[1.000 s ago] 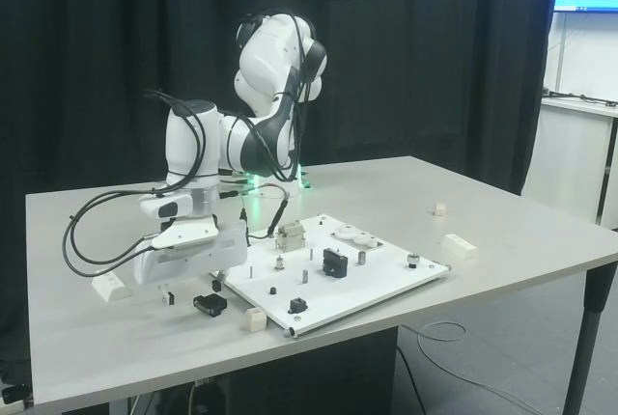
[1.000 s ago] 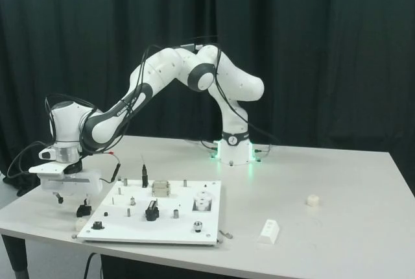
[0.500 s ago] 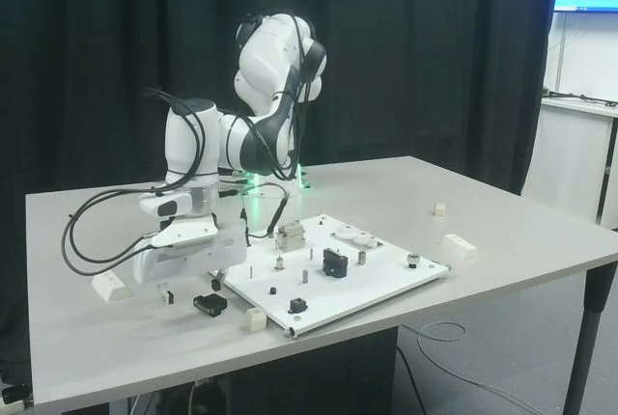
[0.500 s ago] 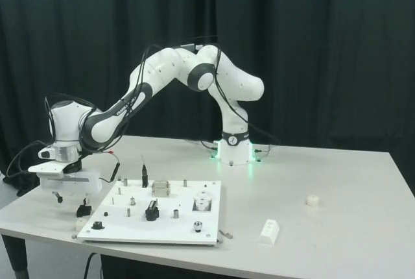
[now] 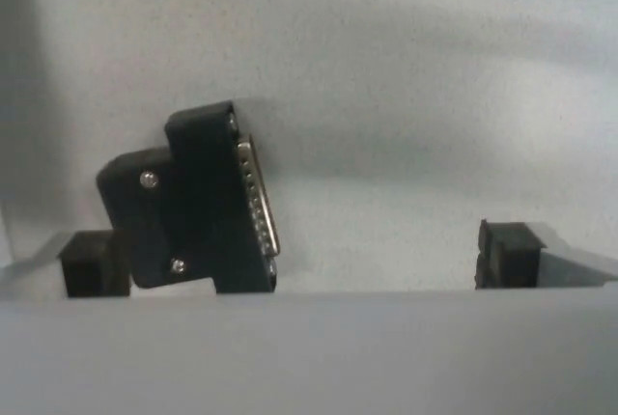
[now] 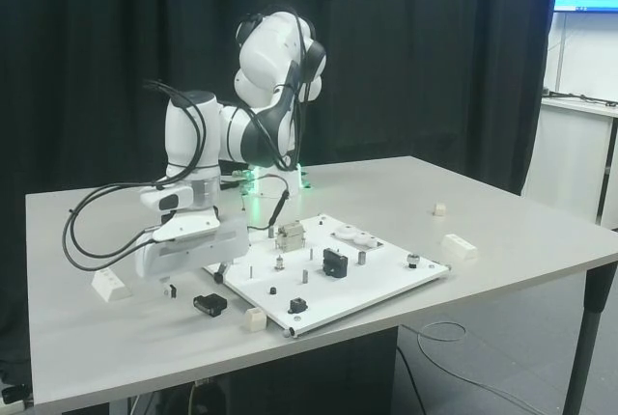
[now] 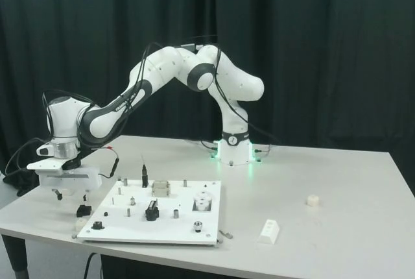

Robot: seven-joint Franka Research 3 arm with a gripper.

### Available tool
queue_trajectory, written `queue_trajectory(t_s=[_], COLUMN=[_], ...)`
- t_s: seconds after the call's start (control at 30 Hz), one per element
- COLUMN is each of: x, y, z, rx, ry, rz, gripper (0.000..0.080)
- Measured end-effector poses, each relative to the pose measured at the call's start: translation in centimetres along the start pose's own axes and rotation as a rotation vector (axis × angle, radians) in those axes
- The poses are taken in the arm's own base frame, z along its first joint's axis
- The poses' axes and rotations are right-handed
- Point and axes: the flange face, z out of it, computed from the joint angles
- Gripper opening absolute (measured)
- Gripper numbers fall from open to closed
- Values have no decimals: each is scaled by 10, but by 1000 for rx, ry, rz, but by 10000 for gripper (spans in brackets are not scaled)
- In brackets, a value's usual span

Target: Remove square peg 2.

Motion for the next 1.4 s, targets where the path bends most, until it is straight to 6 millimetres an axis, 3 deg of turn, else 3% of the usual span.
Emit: queue_trajectory(t_s=[0.73,1.07,1.4], x=[0,-7,-15], y=[-14,-38,-75], z=[-33,-54,-63], rx=[23,62,85], ry=[-58,-105,-134], rz=[-21,-5,0], gripper=[800,800,800])
